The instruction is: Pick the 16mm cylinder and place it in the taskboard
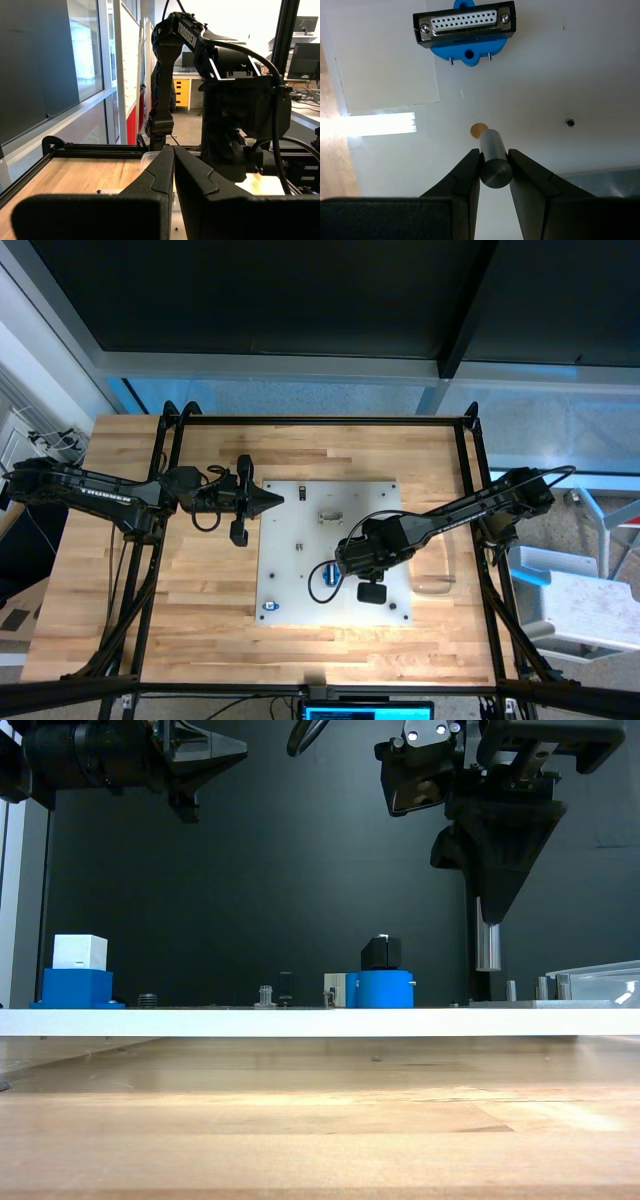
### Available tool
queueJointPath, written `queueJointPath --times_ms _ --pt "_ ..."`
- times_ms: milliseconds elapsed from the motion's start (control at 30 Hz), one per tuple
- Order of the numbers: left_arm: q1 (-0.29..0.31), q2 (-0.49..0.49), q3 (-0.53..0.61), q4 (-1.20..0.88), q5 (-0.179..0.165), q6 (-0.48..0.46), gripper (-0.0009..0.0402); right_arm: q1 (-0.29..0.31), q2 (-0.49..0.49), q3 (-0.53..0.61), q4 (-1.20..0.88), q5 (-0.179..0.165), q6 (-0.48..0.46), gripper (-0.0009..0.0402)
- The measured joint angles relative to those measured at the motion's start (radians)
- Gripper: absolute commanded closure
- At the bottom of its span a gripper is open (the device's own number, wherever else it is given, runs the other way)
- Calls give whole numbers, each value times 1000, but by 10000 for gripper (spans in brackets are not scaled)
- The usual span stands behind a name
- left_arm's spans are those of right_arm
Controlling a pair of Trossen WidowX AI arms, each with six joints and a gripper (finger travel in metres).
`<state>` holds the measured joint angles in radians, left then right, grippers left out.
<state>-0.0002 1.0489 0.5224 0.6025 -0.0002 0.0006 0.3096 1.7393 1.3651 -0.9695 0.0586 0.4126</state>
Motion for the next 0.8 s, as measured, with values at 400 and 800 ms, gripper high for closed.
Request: queueJointPath --times_ms 400,800 --pt "0 0 0 0 0 0 393 2 34 0 25 -27 -1 366" --pt "0 0 0 0 0 0 393 6 39 0 23 -26 -1 366"
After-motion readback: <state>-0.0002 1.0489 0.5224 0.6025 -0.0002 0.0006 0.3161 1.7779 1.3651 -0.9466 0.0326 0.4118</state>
